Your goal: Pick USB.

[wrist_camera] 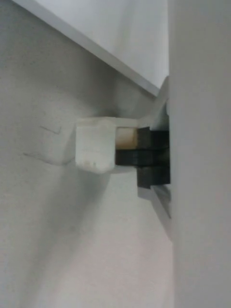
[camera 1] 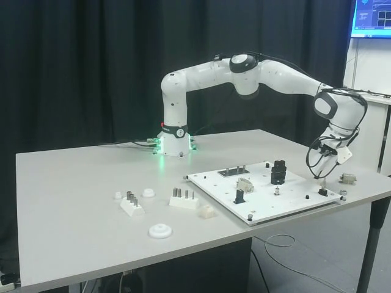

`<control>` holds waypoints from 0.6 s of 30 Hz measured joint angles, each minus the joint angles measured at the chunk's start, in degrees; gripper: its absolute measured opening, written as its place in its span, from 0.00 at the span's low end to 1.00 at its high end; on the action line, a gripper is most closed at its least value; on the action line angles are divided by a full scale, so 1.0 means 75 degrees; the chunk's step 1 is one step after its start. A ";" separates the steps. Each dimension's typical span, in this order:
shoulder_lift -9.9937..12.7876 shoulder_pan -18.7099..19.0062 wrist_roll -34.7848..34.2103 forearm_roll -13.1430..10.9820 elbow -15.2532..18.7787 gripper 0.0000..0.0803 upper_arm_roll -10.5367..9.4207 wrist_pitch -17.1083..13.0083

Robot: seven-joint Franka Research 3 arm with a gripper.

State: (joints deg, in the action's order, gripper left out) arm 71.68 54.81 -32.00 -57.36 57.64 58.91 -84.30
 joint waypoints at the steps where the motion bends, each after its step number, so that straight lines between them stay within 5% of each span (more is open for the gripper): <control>1: -0.0013 0.0000 -0.0002 0.0000 -0.0013 0.09 0.0005 0.0039; 18: -0.0369 0.0031 -0.0327 -0.0035 -0.0191 0.09 0.0213 0.0599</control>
State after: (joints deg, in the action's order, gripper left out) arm 68.91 55.05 -34.45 -57.62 56.21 60.51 -79.81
